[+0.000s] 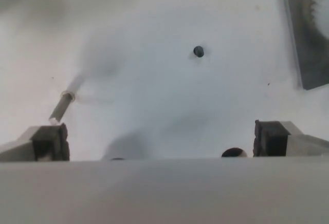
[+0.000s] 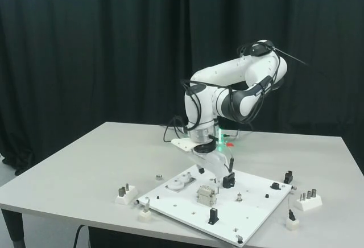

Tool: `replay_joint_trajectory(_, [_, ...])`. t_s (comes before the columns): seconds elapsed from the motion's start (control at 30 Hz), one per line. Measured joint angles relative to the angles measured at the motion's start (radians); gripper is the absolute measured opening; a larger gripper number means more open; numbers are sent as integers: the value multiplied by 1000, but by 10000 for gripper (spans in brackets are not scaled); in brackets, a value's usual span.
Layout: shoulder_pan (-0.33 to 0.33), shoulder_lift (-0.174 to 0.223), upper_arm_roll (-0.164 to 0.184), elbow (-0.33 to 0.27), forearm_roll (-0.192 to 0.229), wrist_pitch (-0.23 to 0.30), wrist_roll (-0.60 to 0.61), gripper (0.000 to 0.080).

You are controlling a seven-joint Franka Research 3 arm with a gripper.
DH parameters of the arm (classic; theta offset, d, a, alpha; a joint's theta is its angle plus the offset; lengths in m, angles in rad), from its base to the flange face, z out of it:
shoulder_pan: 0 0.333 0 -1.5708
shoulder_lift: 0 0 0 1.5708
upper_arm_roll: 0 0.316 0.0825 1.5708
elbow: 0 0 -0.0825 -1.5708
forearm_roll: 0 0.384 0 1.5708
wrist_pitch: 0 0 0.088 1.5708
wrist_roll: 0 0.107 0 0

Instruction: Insert square peg 1.

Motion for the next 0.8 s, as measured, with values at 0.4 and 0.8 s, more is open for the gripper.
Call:
replay_joint_trajectory(0.4, [1,15,-34,8,1,-4,-1,800])
replay_joint_trajectory(0.8, [7,21,-47,16,31,-15,4,800])
